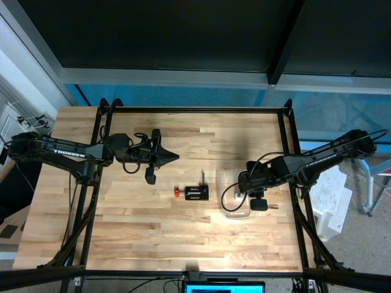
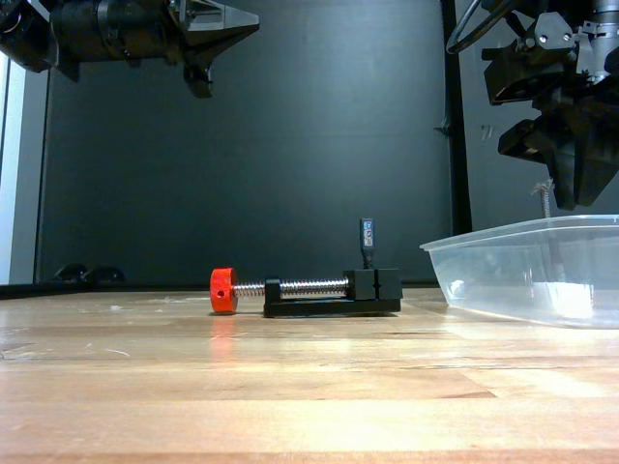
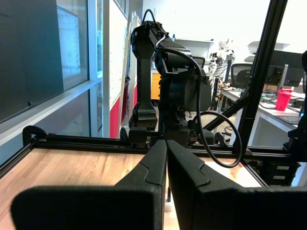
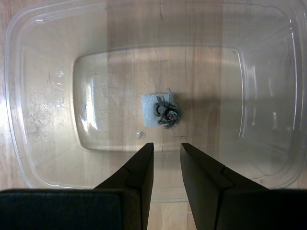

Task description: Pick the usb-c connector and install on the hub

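1. Looking down from above: reading "TROSSEN" in white along the left arm. Finding the left gripper raised over the far-left boards of the table, pointing right, well apart from the black clamp and its red knob. Placing the right gripper over the clear tray, just right of the clamp. Losing the tray's contents beneath that gripper.
2. Looking level along the table: seeing the left gripper cut off by the upper edge and the right gripper cut off by the right edge, hanging above the tray. Noting a small upright piece standing in the clamp, carrying a blue label too small for reading. Catching a thin braided cord rising out of the tray beside the right gripper, with its lower end blurring behind the tray wall.
3. Looking along the left gripper: finding its fingers pressed together, gripping nothing, aiming at the right arm across the table.
4. Looking along the right gripper: finding its fingers slightly spread, pinching nothing. Spotting the usb-c connector lying free on the tray floor beyond the gap, touching neither finger, showing as a white block under a dark frayed end. Failing to tell how it is standing or lying.
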